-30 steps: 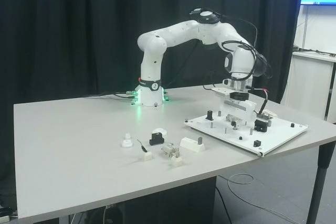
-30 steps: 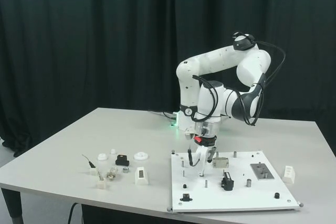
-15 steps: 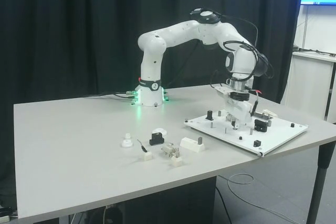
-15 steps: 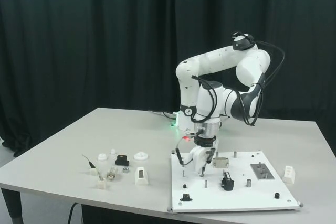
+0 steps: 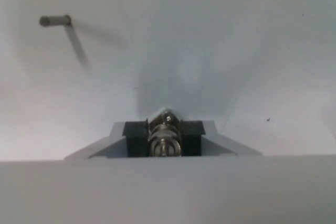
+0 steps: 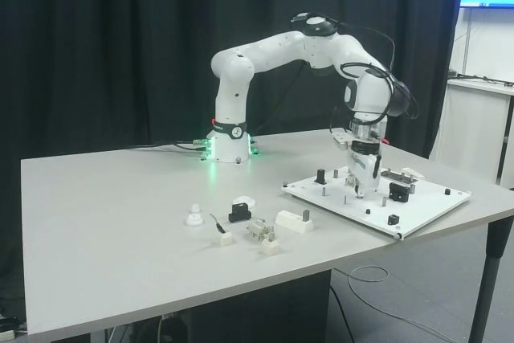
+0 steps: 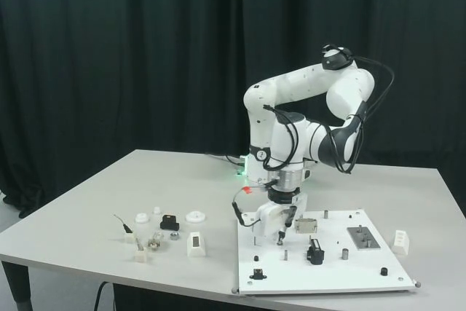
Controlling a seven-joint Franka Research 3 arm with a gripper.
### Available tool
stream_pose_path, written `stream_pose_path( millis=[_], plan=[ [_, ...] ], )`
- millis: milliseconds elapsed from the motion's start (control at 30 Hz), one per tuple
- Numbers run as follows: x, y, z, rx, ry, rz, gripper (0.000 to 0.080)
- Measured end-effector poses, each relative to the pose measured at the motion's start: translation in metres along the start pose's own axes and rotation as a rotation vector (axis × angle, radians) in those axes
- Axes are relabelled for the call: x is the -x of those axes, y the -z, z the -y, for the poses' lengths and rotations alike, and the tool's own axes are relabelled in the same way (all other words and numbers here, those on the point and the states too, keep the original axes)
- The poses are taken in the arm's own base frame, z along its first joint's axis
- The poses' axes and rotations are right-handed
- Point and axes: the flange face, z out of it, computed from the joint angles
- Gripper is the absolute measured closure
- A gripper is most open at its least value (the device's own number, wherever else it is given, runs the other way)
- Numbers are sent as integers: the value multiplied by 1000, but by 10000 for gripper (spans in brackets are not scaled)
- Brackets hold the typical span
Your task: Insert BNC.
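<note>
A white robot arm (image 6: 301, 46) reaches from its base at the back of a grey table (image 6: 104, 198) and points its gripper (image 6: 358, 190) down at a white board (image 6: 418, 206) lying right of centre in the first room view. In the wrist view, low in the middle of the frame, the gripper (image 5: 165, 148) is closed on a metal plug (image 5: 164, 137), which sits between black pads (image 5: 135, 139) and points at the bare white board (image 5: 220, 51); a small grey peg (image 5: 55, 20) stands from the board in the upper left of that frame. In the second room view the gripper (image 7: 279, 234) hangs just above the left part of the board (image 7: 364, 271), right of centre in the frame, and whether the plug touches the board cannot be told. On the board stand a few small black blocks (image 7: 315, 251) and, near its right edge, a grey plate (image 7: 362, 237). A white block (image 7: 400, 241) lies on the table just beside the board's right side. In the lower left of the second room view a cluster of small parts (image 7: 164, 231) lies on the table, well apart from the board. Green lights (image 6: 207, 149) glow around the arm's base left of centre in the first room view, and a black curtain (image 7: 116, 49) fills the background.
</note>
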Motion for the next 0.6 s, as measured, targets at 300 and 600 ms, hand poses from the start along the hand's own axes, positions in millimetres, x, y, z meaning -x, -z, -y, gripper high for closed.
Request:
stream_pose_path(
  millis=[300,600],
  plan=[
    [-1,0,5,33,-88,5,679],
    [-3,0,7,46,-140,11,679]
  ],
)
